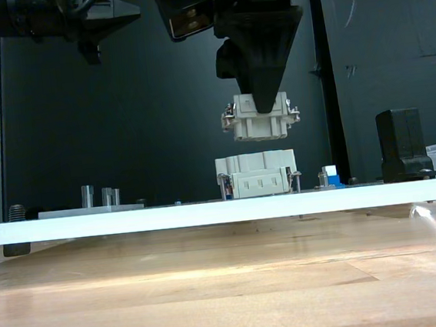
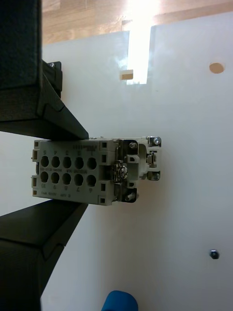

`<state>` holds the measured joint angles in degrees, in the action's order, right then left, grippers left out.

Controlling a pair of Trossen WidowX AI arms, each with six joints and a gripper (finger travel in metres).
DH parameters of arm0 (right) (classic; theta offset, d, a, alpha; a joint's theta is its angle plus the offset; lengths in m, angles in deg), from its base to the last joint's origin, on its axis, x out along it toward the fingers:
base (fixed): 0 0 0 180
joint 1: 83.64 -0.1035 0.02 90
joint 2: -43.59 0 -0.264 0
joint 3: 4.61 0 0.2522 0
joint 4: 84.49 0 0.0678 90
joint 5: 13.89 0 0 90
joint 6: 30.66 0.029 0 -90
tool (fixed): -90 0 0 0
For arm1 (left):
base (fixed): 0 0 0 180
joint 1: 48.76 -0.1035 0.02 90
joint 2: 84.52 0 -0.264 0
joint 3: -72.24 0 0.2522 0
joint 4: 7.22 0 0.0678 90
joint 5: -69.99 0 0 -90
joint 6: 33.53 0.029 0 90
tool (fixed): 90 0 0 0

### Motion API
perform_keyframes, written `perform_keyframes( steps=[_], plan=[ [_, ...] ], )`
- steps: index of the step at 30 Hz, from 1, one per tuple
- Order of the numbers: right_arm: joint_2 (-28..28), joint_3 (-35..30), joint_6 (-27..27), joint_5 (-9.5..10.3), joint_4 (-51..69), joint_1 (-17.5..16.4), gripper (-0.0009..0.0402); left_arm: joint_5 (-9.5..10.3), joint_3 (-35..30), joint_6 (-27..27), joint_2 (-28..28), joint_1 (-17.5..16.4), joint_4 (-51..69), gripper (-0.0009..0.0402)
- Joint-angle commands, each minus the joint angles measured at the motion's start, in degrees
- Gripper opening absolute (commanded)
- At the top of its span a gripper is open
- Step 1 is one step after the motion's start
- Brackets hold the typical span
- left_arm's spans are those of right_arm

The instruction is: Pick the HAN10E connector and install on the hub

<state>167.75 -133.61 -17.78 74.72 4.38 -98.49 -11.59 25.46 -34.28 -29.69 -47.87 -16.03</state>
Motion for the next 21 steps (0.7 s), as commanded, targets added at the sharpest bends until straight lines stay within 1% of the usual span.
perform_keyframes(
  steps=[1, 6, 8, 21],
  plan=[
    [1.36, -1.44, 0.07, -0.04, 0.76, -0.02, 0.0051, -0.02, -0.02, 0.02, 0.02, -0.02, 0.04, 0.0001],
    [3.87, -5.86, 0.09, 0.02, 2.64, 0.0, 0.0051, -0.02, -0.02, 0.02, 0.02, 0.0, 0.02, 0.0001],
    [4.07, -6.58, 0.07, -0.04, 2.67, 0.0, 0.0051, -0.02, -0.02, 0.02, 0.02, -0.02, 0.02, 0.0001],
    [4.63, -6.03, 0.11, -0.04, 3.06, -0.17, 0.0051, -0.02, -0.02, 0.02, 0.02, 0.0, 0.04, 0.0001]
  ],
)
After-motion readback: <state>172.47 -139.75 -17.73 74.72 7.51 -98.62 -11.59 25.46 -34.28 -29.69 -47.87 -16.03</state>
